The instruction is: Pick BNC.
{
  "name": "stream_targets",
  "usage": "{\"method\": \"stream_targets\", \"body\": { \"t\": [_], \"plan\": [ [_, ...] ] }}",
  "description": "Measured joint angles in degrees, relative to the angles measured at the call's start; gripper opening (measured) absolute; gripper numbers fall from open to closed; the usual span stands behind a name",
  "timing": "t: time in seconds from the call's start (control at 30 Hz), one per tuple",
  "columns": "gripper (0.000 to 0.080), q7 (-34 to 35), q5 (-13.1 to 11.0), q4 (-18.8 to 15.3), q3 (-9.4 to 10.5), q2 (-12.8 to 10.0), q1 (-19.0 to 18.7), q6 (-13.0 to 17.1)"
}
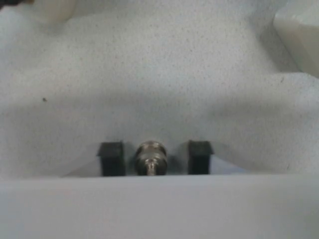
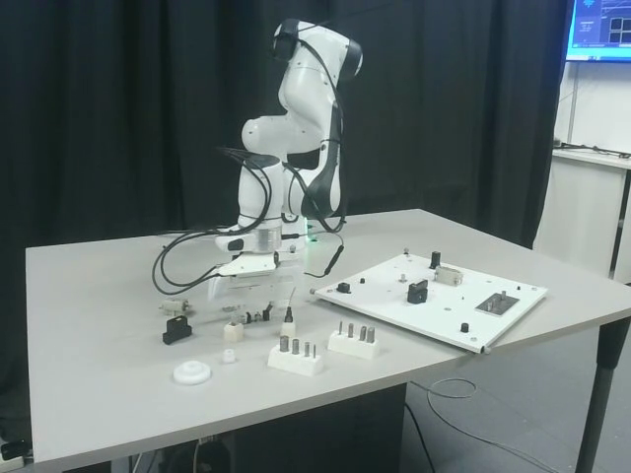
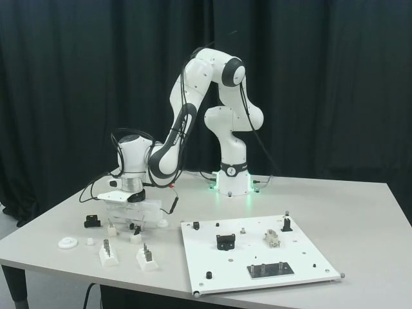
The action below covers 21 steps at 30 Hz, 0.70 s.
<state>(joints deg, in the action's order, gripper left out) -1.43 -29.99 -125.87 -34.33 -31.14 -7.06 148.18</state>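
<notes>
In the wrist view the BNC connector (image 1: 150, 158), a small grey metal barrel, lies on the grey table. My gripper (image 1: 155, 158) is open and down at the table, with the BNC between its two black fingertips (image 1: 111, 158). A narrow gap shows on each side of the connector, so neither fingertip touches it. In the first room view the gripper (image 2: 245, 304) is low over a cluster of small parts at the table's front left. The second room view shows the gripper (image 3: 132, 220) in the same spot; the connector itself is too small to make out there.
A white board (image 2: 513, 307) carrying small fixtures lies to the right. Two white holder blocks (image 2: 296, 357) (image 2: 355, 342) with pins stand near the front edge. Close to the gripper are a white gear (image 2: 189, 372) and a black part (image 2: 177, 331). A white object (image 1: 299, 35) sits near the gripper.
</notes>
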Motion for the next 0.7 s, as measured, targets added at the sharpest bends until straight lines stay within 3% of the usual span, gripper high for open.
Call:
{"method": "stream_targets", "body": {
  "t": [0.07, 0.1, 0.37, 0.4, 0.7],
  "plan": [
    [0.0412, 0.00, 0.00, 0.01, 0.00, 0.00, 0.00, 0.01],
    [0.0244, 0.00, 0.00, 0.01, 0.00, 0.00, 0.00, 0.01],
    [0.0244, 0.00, 0.00, 0.04, 0.00, 0.01, 0.01, 0.04],
    [0.0122, 0.00, 0.00, 0.08, 0.00, 0.01, 0.01, 0.04],
    [0.0122, 0.00, 0.00, 0.46, 0.00, 0.64, 0.00, 0.02]
  ]
}}
